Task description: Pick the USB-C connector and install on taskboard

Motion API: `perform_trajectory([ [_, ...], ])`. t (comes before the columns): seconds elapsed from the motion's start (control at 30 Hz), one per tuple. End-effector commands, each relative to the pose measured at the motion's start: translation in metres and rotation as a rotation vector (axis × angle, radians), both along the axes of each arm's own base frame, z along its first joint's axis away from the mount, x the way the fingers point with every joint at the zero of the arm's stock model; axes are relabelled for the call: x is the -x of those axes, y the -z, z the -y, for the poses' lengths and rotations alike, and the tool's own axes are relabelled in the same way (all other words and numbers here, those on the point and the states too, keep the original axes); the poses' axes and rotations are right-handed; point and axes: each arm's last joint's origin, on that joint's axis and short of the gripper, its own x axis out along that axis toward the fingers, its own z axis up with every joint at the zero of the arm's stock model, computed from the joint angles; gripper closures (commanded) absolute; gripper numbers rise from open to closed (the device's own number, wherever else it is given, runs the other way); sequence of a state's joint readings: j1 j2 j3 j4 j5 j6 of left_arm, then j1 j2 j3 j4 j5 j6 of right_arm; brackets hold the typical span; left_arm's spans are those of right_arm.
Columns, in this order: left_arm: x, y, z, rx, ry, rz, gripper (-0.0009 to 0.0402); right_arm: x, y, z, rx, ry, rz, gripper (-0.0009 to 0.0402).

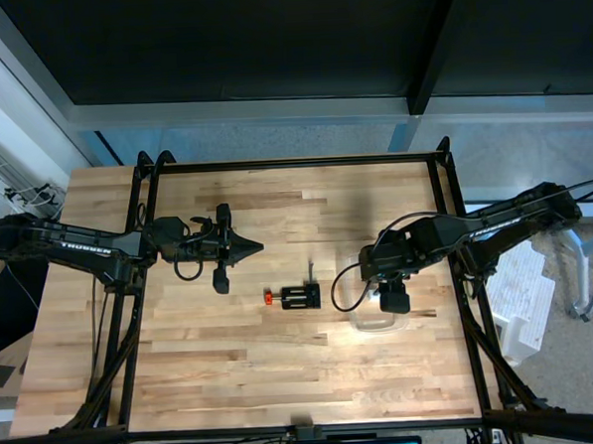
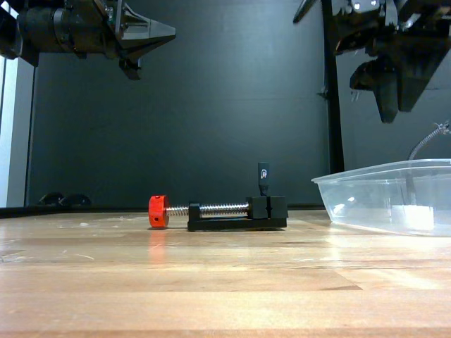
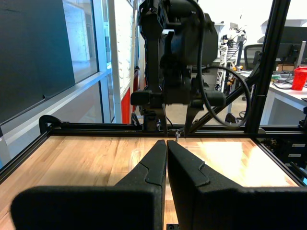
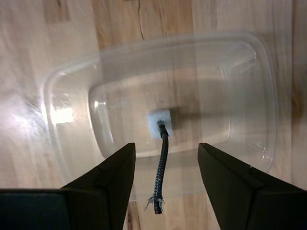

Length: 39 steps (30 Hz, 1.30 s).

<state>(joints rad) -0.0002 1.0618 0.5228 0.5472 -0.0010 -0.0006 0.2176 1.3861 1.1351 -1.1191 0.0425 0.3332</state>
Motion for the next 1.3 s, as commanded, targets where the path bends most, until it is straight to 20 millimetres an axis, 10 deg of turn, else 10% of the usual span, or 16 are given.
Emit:
perform_trajectory([
  [0.03,0.000,0.000,0.000,0.000,0.000,0.000,0.0393,-0.003,0.009,-0.004,0.036,-0.012,-0.038,0.0199],
  [1.3,0.000,0.000,0.000,0.000,0.000,0.000,0.0393,0.001,0.071,-0.008,0.072,-0.039,-0.032,0.0206],
])
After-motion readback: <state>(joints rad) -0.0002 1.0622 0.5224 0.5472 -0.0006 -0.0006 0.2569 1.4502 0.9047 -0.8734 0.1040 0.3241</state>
